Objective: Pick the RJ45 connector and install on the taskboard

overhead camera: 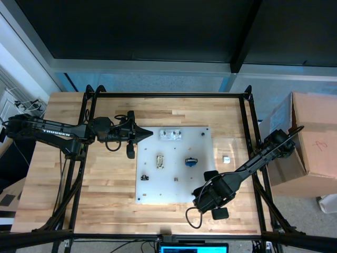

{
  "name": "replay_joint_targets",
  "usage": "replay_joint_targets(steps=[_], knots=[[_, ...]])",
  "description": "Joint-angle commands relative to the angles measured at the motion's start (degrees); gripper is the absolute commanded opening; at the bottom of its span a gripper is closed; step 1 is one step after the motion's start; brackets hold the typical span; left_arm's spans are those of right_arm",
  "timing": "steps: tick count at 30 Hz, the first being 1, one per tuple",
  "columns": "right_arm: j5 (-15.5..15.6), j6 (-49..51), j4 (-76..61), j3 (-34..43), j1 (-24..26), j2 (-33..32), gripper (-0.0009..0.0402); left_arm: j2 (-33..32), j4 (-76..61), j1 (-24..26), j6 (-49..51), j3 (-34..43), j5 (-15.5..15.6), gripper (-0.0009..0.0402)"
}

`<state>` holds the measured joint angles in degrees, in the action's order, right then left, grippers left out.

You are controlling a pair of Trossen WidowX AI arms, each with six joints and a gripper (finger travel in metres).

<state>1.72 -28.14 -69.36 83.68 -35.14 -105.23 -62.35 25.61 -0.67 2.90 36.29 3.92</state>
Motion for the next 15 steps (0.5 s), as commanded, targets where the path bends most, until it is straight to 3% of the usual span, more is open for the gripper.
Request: replay_joint_targets(steps=[1, 15], knots=[[-0.1, 0.0, -0.1, 0.0, 0.0, 0.0, 0.0, 0.0, 0.0, 0.0, 0.0, 0.0, 0.0, 0.0], [-0.2, 0.0, -2.4, 1.5, -0.1, 2.5, 0.0, 0.0, 0.0, 0.0, 0.0, 0.0, 0.0, 0.0]])
